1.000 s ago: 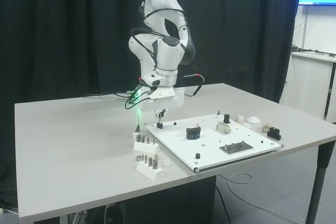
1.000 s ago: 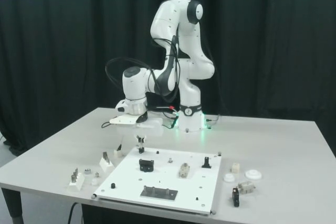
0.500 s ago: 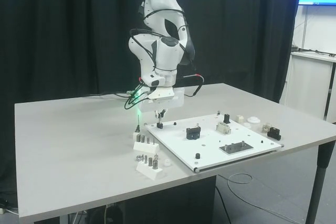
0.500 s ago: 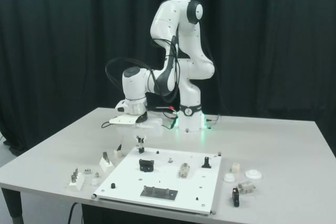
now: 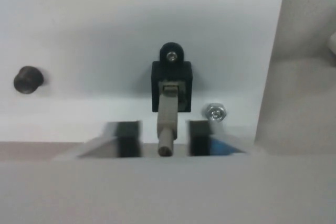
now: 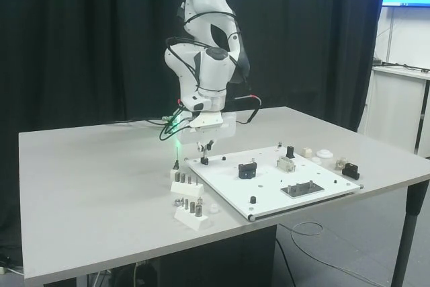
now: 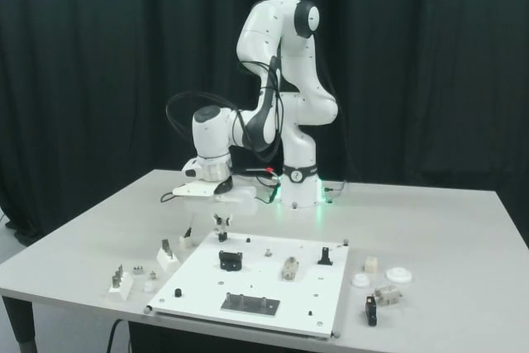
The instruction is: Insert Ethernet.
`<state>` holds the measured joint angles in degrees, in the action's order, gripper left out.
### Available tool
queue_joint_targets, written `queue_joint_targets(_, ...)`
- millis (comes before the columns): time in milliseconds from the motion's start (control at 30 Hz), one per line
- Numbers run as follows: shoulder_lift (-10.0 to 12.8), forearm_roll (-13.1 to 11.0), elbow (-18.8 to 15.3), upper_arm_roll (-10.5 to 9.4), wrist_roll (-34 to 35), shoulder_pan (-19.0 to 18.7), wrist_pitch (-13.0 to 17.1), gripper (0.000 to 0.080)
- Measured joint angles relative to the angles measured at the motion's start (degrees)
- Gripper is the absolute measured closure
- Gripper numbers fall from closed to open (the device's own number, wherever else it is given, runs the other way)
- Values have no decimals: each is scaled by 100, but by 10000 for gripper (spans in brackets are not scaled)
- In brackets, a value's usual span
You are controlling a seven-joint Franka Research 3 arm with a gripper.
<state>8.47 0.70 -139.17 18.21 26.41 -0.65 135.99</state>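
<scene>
Claw: your claw (image 5: 165,139) hangs over the near corner of the white board (image 6: 269,176), its fingers (image 5: 127,139) parted, one on each side of the Ethernet plug (image 5: 166,114) with a gap showing, so it looks released.
Plug: you see the Ethernet plug seated nose-first in the black socket (image 5: 171,81) on the board.
Long axis: the plug's length runs straight from between the fingers into the socket opening, its tail end toward the claw.
Nearby: a silver nut (image 5: 215,112) lies just beside the socket; a black knob (image 5: 28,78) sits well apart.
Surface: the board lies flat on the grey surface (image 6: 94,186).
</scene>
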Motion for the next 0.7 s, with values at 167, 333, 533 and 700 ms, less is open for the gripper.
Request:
queue_joint_targets(167,0,13,9,1,-2,0,-8,382)
queue_joint_targets(333,-1,61,30,7,-2,0,-8,382)
queue_joint_targets(533,-7,138,46,14,-2,0,-7,86)
queue_joint_targets(700,-10,159,53,17,-2,0,-6,6)
